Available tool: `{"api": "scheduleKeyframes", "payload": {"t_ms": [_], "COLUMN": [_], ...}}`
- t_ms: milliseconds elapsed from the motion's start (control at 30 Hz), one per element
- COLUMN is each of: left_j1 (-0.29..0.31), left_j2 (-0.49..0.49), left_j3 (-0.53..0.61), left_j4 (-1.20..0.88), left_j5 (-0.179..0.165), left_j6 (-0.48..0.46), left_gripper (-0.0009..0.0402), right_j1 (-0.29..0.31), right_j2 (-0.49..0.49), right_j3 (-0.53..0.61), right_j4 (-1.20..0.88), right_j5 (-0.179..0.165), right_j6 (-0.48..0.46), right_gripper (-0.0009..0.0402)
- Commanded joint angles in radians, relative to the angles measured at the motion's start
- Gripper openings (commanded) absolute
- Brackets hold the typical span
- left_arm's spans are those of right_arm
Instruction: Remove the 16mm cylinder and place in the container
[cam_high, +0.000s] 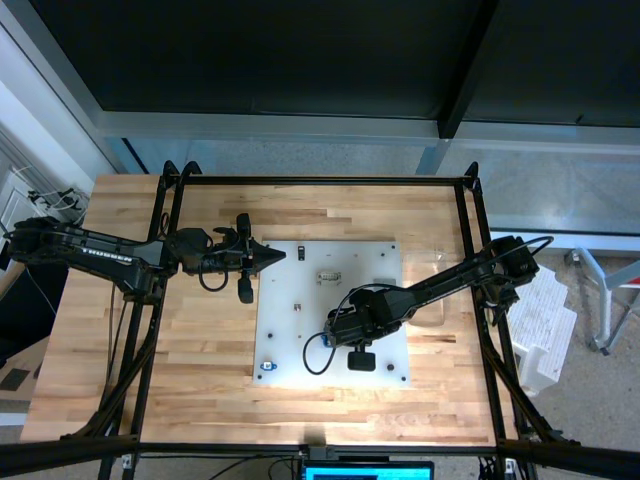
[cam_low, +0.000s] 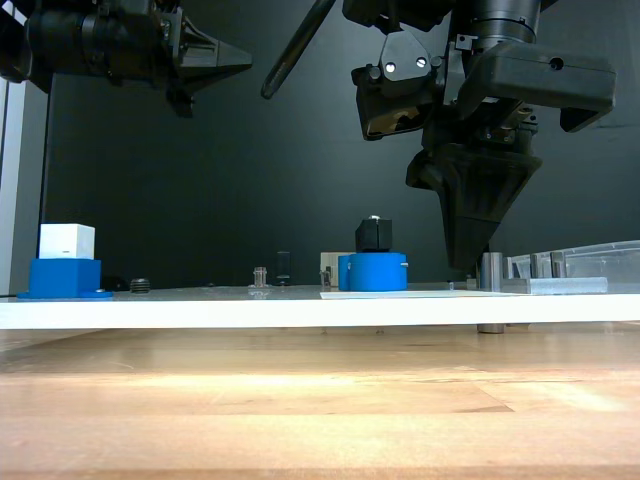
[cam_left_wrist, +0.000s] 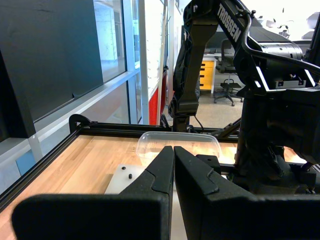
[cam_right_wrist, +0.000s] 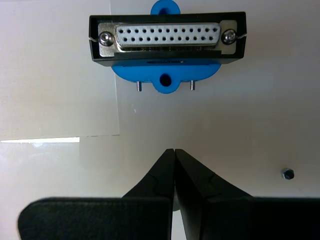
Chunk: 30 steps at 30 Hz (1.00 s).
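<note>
While the left gripper (cam_high: 274, 256) hangs off the flat white task board's (cam_high: 290, 350) 9 o'clock edge, fingers pressed together on nothing, the right gripper (cam_low: 478, 262) points straight down at the board, fingers likewise closed tip to tip, nothing clamped. The short silver-grey metal 16mm cylinder (cam_low: 490, 270) stands upright in the board just at 3 o'clock of that tip; contact unclear. The see-through plastic container (cam_low: 600, 255) sits further toward 3 o'clock.

white board (cam_high: 285, 340) on wooden table (cam_high: 200, 350); blue block (cam_low: 64, 277) carries white cube (cam_low: 66, 241)
</note>
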Motion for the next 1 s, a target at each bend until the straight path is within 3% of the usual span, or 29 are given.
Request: {"api": "scheduleKeyframes", "payload": {"t_ms": [33,400,1000], "left_j1": [0.0,0.0,0.0], "left_j2": [0.0,0.0,0.0], "left_j3": [0.0,0.0,0.0], "left_j4": [0.0,0.0,0.0], "left_j5": [0.0,0.0,0.0], "left_j6": [0.0,0.0,0.0], "left_gripper": [0.0,0.0,0.0], "right_j1": [0.0,0.0,0.002], "right_j2": [-0.001,-0.037,-0.223], "right_j3": [-0.001,0.0,0.0], "right_j4": [-0.004,-0.003,-0.084], "right_j5": [-0.001,-0.001,-0.001], "right_j6": [0.0,0.0,0.0], "right_gripper": [0.0,0.0,0.0]}}
